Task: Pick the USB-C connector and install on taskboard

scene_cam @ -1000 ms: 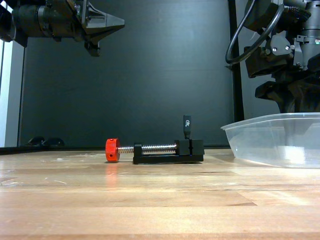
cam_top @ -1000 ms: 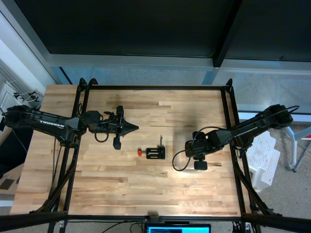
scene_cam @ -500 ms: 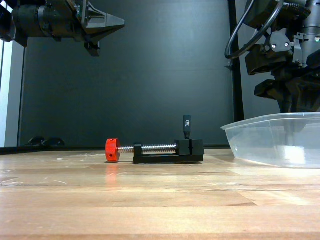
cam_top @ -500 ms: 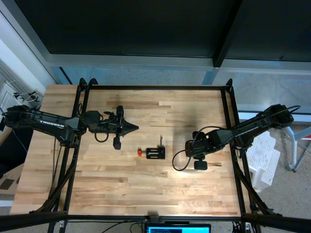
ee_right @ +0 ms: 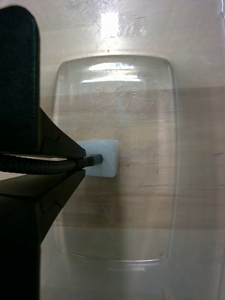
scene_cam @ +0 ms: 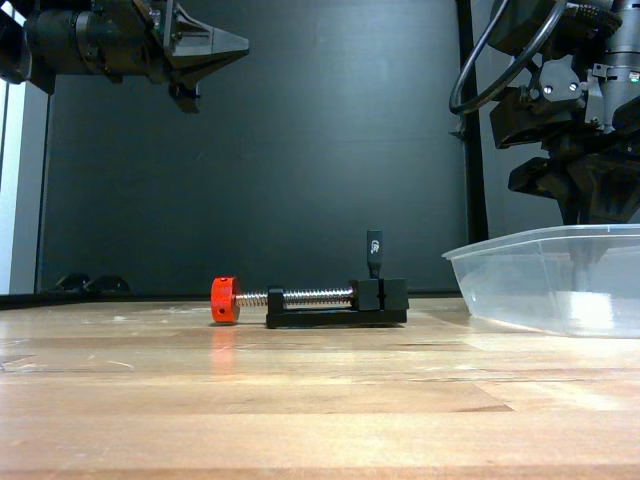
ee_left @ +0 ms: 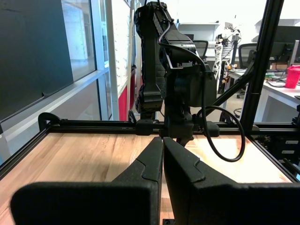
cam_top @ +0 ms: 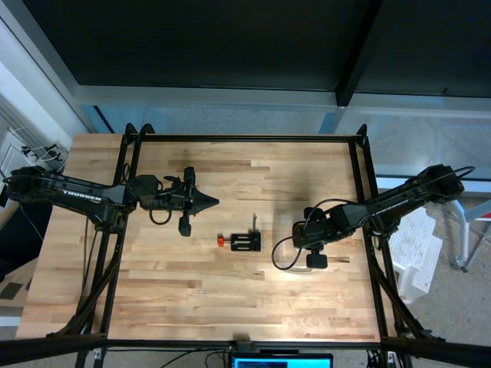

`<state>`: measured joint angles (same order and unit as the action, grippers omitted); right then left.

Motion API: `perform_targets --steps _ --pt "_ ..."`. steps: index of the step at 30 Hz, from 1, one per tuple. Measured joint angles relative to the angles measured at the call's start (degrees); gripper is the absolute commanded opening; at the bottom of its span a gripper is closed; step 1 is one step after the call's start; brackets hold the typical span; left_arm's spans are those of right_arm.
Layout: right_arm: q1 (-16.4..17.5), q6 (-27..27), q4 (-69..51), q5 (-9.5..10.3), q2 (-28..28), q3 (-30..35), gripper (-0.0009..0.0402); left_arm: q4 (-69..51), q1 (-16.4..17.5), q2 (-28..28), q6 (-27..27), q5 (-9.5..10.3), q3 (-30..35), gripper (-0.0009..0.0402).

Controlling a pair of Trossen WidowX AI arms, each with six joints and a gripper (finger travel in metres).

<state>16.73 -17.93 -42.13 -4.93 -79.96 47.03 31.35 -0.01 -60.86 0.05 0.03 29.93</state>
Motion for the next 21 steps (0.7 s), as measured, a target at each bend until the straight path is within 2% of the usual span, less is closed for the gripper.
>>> perform_targets --steps 7,21 --pt "0.0 0.0 -1.0 0.00 0.9 0.5 0.0000 0.0 0.0 0.0 0.0 0.02 0.0 0.0000" --pt "0.0 -1.3 -15.5 -0.02 1.7 11.4 0.0000 0.0 0.0 0.0 0.0 0.00 0.0 0.0000"
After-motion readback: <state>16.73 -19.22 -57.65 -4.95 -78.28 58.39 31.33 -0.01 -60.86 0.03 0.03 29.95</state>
